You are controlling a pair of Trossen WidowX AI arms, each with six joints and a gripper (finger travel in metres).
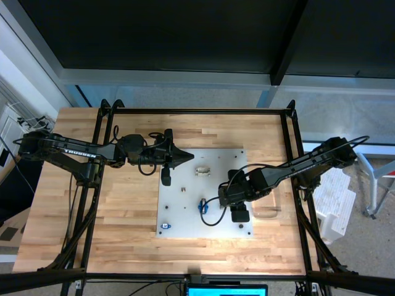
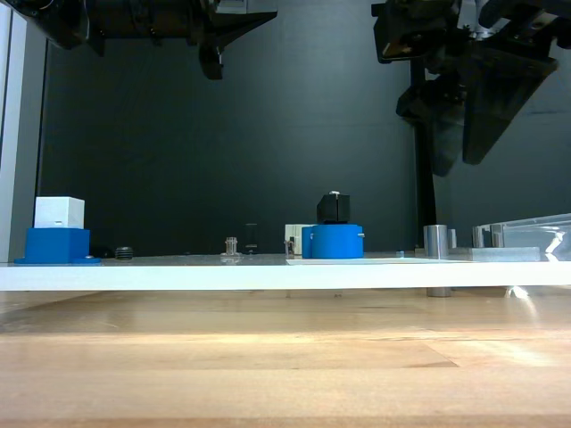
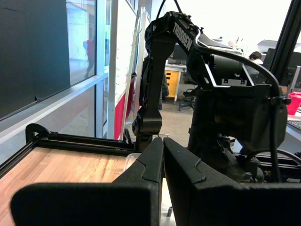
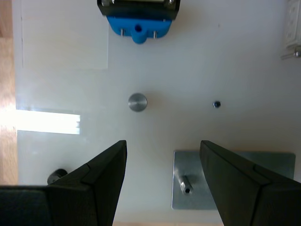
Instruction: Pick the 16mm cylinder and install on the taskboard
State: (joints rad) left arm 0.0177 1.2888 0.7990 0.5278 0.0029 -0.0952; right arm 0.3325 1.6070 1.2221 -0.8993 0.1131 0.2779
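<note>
Over the near right part of the taskboard (image 1: 179, 209) our right hand (image 4: 163, 147) hangs released and empty. The 16mm cylinder (image 4: 137, 102) stands upright on the board below, clear of its fingers, short of the blue fitting (image 4: 138, 26). Farther back, our left hand (image 3: 163, 141) hovers clenched on nothing above the board's far left corner.

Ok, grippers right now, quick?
Left gripper: shut, empty, raised over the taskboard's far-left part.
Right gripper: open, empty, above the taskboard.
</note>
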